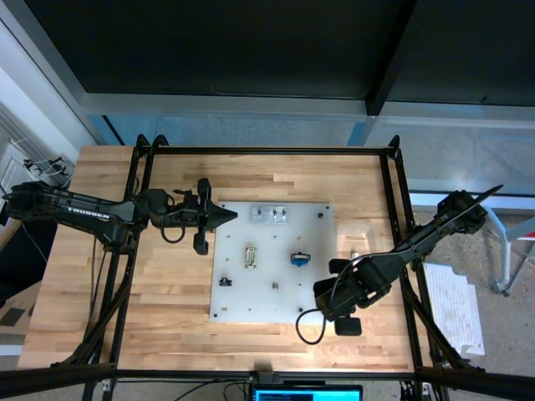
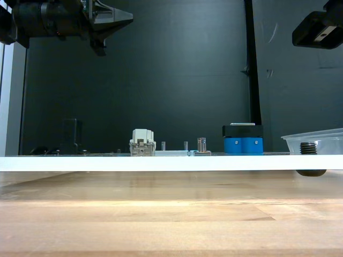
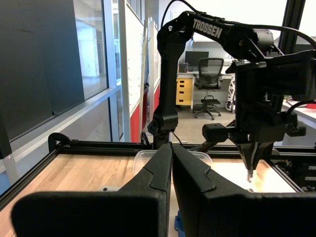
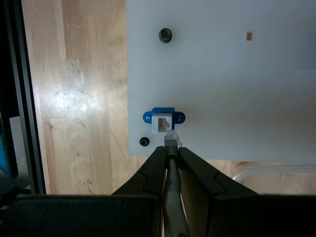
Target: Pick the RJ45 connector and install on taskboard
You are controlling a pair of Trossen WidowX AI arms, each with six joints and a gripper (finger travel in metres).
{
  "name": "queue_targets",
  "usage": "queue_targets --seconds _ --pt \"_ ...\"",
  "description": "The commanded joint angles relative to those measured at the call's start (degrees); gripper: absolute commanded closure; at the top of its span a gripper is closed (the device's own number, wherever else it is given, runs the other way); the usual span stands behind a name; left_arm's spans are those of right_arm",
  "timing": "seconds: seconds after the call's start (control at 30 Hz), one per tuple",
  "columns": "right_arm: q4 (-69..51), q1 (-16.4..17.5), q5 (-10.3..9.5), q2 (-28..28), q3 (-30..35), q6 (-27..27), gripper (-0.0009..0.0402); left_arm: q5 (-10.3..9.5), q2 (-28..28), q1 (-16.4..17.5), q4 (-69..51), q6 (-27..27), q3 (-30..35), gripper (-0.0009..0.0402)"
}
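Note:
The RJ45 connector (image 4: 171,136), a small translucent plug on a grey cable, sticks out from between the fingers of my right gripper (image 4: 171,150), which is shut on it. Its tip hovers just beside the blue socket block (image 4: 164,120) on the white taskboard (image 4: 237,74). In the high view the right gripper (image 1: 336,269) hangs over the taskboard's (image 1: 251,301) right edge, near the blue socket (image 1: 299,258). My left gripper (image 1: 216,216) is shut and empty, held above the board's upper left corner. From the left wrist its shut fingers (image 3: 158,168) point toward the right arm (image 3: 256,108).
A clear plastic tray (image 1: 359,236) lies on the wood just right of the board. Silver (image 1: 271,215), beige (image 1: 249,256) and small black (image 1: 225,281) parts stand on the board. A black frame rail (image 4: 24,98) runs along the table edge.

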Motion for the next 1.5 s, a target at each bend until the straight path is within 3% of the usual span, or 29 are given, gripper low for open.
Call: queue_targets --seconds 0.03,0.77,0.93,1.5 --pt "0.39 0.13 0.07 0.5 -0.04 0.09 0.0387 0.0 0.0 0.0 0.0 0.02 0.02 0.0393" --pt "1.38 1.25 0.52 2.89 0.76 1.09 0.0387 0.0 0.0 0.0 0.0 0.0 0.02 0.0393" --pt "1.03 1.27 1.64 2.89 0.61 1.14 0.0387 0.0 0.0 0.0 0.0 0.02 0.02 0.0393" --pt "1.33 2.14 1.57 3.78 0.33 1.53 0.0387 0.0 0.0 0.0 0.0 0.02 0.02 0.0393"
